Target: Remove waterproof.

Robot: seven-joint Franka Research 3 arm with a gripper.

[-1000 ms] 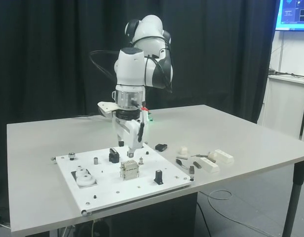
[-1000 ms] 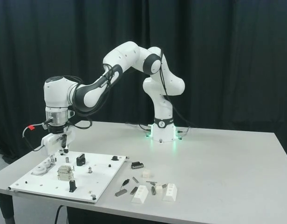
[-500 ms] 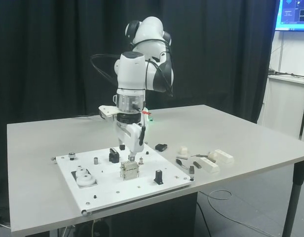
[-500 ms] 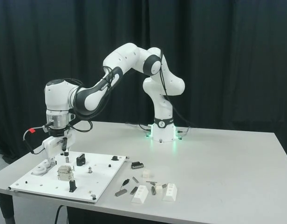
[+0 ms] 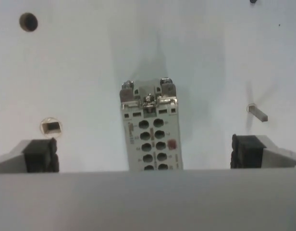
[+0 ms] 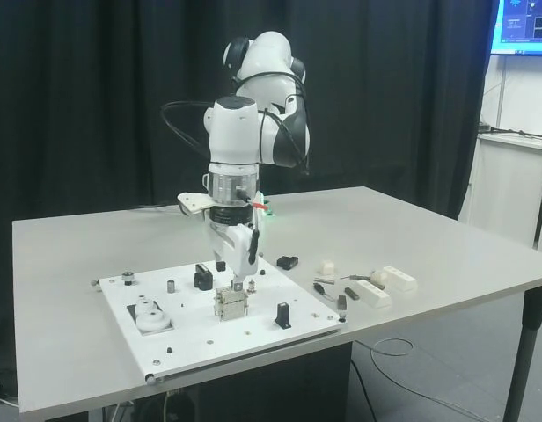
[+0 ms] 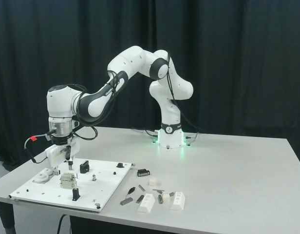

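Observation:
The waterproof connector (image 5: 149,130) is a grey block with rows of round sockets and two screws at one end. It stands on the white board (image 6: 253,338), near the board's middle (image 6: 230,303) (image 7: 67,180). My gripper (image 5: 143,154) hangs just above it, open, and holds nothing. One black pad (image 5: 41,155) is on each side of the block, well apart from it. In the room views the gripper (image 6: 230,274) (image 7: 62,162) points down over the connector.
On the board are a white round part (image 6: 150,316), two black blocks (image 6: 202,278) (image 6: 282,315) and small pins. Loose parts lie on the grey table beside the board: a black piece (image 6: 288,261) and white pieces (image 6: 328,266) (image 6: 399,279) (image 6: 370,294).
The gripper has shifted a little across the board to stand over the connector and has come down slightly. The fingers stay open. The connector has not moved.

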